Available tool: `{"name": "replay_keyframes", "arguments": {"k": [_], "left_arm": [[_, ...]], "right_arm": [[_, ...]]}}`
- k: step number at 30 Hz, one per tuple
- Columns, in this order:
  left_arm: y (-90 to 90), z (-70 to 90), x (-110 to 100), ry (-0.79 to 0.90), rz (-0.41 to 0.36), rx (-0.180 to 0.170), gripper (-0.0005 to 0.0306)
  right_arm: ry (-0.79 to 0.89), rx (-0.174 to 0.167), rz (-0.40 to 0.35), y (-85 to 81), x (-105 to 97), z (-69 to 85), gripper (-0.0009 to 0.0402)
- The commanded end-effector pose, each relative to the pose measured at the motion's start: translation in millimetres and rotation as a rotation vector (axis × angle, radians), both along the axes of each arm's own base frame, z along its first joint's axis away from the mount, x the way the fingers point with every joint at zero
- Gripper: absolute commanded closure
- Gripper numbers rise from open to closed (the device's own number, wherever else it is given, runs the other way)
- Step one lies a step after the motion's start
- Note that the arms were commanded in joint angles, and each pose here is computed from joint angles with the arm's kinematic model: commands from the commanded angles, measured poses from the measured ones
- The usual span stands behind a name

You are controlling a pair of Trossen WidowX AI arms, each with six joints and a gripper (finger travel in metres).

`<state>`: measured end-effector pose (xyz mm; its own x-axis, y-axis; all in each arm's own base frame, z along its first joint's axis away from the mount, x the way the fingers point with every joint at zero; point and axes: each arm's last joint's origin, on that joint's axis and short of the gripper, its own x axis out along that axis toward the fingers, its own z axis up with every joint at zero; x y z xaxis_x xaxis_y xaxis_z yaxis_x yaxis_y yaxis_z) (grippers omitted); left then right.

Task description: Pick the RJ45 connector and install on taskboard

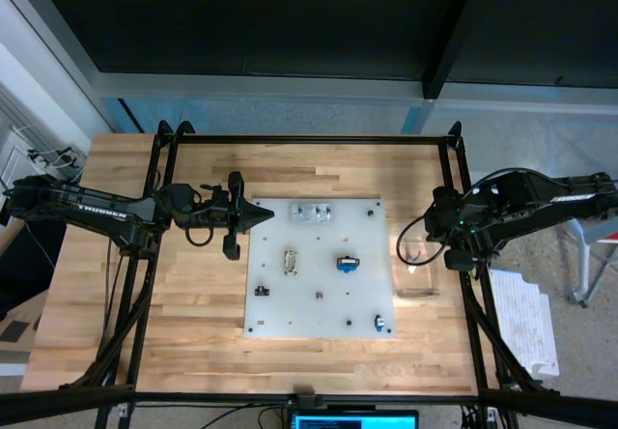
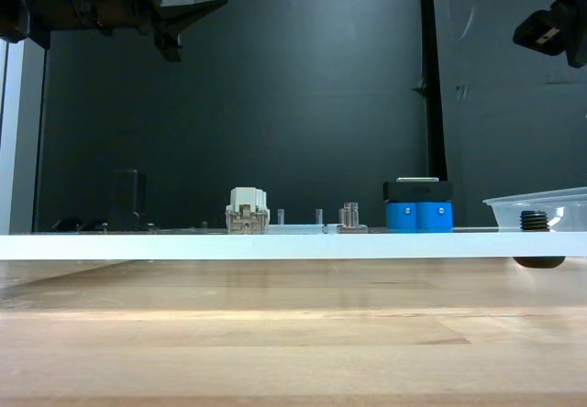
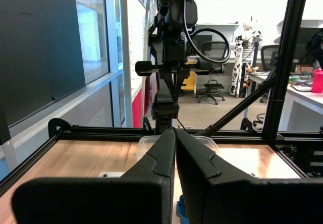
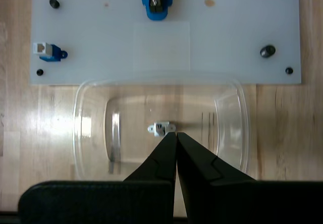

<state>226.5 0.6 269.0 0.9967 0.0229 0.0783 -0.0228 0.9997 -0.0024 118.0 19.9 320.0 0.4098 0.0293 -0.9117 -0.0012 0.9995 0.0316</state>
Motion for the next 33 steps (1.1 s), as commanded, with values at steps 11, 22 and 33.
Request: {"name": "replay_keyframes", "arguments": {"k": [11,22,33], "left_arm": [[0.0,-0.1,0.1,0.0,0.0,0.0,0.03],[0.1,0.0,0.0,0.0,0.0,0.0,0.03],[0.0,0.0,0.1,0.0,0.0,0.0,0.03]], "right_arm": [[0.095,-0.021,0.011,5.9,-4.9,-10.3,0.0334],[0.111,-0.039,-0.018,20.1,4.9,-41.6,0.0226],[0.168,-0.069,-0.087,24.4,15.8,-67.6,0.0217]]}}
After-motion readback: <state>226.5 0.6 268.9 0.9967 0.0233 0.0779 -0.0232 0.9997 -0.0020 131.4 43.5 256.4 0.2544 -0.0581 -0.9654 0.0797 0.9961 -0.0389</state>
